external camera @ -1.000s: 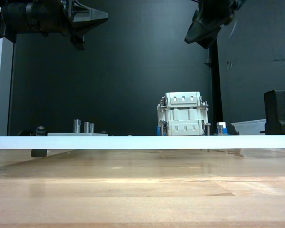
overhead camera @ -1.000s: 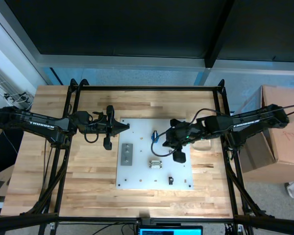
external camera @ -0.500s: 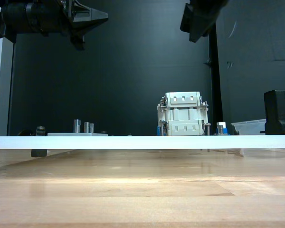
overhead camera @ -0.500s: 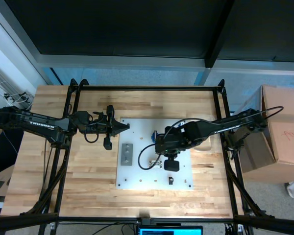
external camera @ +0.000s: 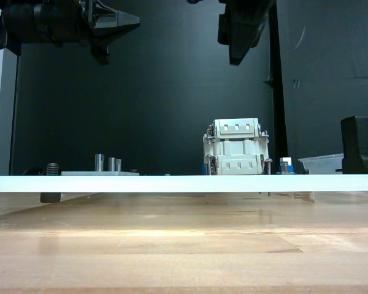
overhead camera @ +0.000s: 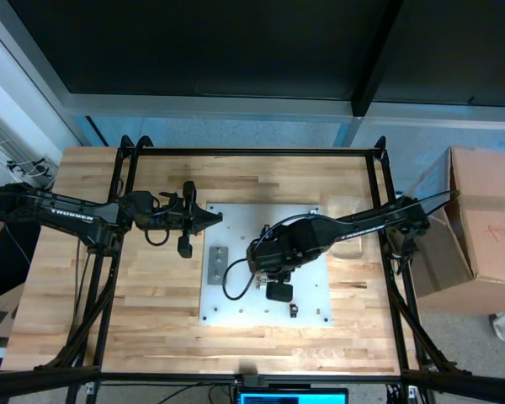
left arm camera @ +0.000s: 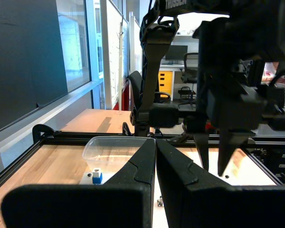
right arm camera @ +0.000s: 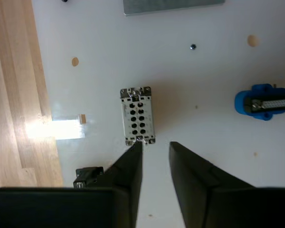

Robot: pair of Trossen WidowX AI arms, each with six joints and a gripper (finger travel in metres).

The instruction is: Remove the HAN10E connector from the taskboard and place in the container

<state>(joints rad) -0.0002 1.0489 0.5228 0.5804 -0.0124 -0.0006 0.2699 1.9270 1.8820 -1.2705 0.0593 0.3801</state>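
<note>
Since a second ago the right arm has swept inward across the taskboard, away from the container's side, and its right tool now hangs high above the HAN10E connector. The connector itself has not stirred, nor has the left arm.

The connector stands upright and fully in its seat on the white board, held by nothing. From the right wrist it shows pin-face up, with its long axis in line with the tool's fingers. The right tool is spread, a plain gap between its fingers. That gap does not yet frame the part: the connector lies just past the fingertips and to one side, its near end level with one fingertip. I judge that the tool needs a short slide forward and sideways, then a descent. The spread already runs across the connector's narrow width, so no turn of the wrist seems needed.

The right arm is much the nearer. The left tool hovers over the board's far left corner, well apart from the connector, its fingers pressed together on nothing. The clear container rests on the surface beyond the board's right edge.
</note>
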